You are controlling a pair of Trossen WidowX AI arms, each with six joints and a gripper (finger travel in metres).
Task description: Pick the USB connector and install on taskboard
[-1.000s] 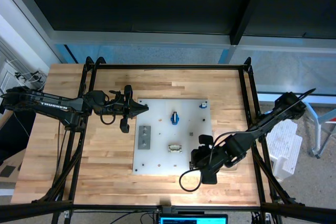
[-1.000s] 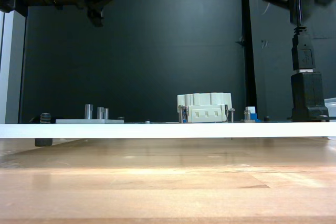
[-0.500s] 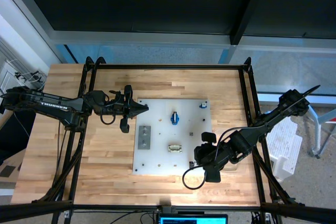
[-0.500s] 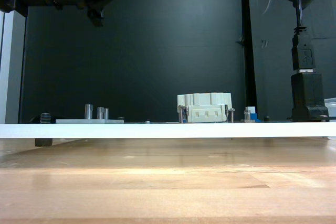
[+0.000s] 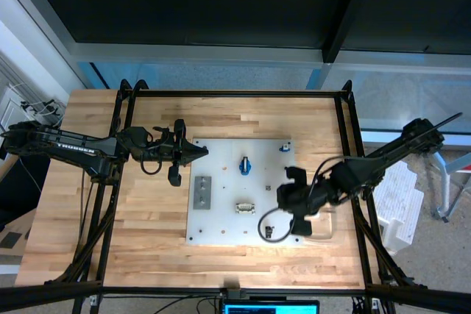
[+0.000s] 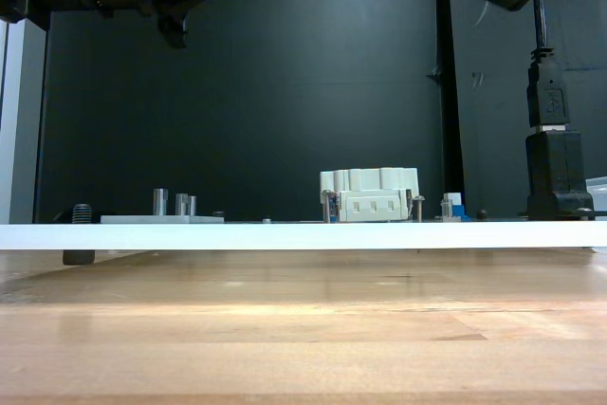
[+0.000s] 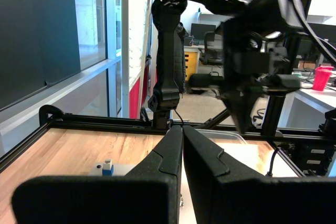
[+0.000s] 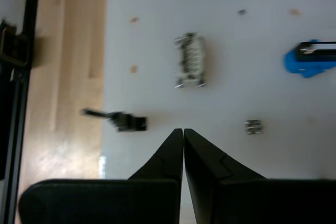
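USB connector (image 6: 550,106) stands upright on the taskboard (image 5: 221,227) — right gripper (image 8: 183,130) (closed, empty) hangs above, slightly aside; left gripper (image 7: 182,128), closed, by its left edge.

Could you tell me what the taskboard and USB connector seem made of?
The taskboard: smooth matte white sheet, plastic or painted metal. The USB connector: dull black moulded plastic, probably. Left end effector hovers over the board's left edge; right end effector hovers above it.

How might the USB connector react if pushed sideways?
USB connector stands upright, plugged into the taskboard: probably resists tipping. Its cable rises straight, likely stiffish. The right claw hovers shut above; the left claw, shut, over its left edge.
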